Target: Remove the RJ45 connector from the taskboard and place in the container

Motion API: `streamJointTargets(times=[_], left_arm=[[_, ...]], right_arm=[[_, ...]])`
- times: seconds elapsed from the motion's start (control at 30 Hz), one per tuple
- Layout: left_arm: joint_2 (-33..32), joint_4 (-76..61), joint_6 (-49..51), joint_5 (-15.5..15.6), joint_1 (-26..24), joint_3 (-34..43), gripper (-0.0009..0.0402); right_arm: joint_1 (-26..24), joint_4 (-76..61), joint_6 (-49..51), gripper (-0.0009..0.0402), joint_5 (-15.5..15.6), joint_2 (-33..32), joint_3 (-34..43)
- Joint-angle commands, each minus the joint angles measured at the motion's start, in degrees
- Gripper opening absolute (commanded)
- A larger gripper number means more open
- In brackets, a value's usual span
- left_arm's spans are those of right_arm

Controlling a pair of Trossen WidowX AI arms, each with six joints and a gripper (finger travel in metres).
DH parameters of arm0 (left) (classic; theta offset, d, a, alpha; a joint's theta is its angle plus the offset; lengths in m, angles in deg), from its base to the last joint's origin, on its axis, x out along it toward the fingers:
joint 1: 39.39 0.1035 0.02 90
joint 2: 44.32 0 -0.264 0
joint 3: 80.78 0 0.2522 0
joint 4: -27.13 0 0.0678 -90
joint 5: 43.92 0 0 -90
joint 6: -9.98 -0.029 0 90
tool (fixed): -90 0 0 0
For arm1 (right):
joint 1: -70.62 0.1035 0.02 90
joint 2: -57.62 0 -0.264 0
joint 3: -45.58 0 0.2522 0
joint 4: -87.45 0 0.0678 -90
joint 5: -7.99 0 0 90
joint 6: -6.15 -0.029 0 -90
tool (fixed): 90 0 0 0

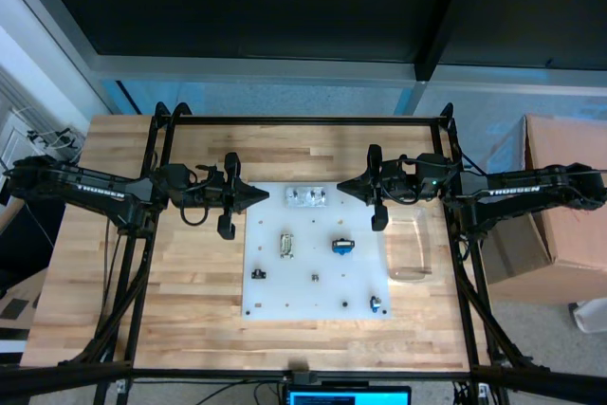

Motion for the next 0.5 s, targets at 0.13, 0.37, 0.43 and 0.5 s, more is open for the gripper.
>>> streamJointTargets(times=[0.13, 0.37, 0.43, 0.5], left_arm=[[0.0, 0.0, -0.02, 0.0, 0.02, 0.02, 0.0], [0.0, 0.0, -0.02, 0.0, 0.02, 0.02, 0.0], [0.0, -0.02, -0.02, 0.0, 0.02, 0.02, 0.0], [0.02, -0.02, -0.02, 0.0, 0.02, 0.02, 0.0]], right_arm=[[0.04, 0.0, 0.0, 0.0, 0.02, -0.02, 0.0], [0.28, -2.62, -2.69, 0.0, 0.31, -0.02, 0.55], [0.66, -7.39, -2.75, 0.0, 0.46, -0.02, 1.95], [1.77, -12.46, -2.71, 0.0, 0.2, -0.02, 3.43]])
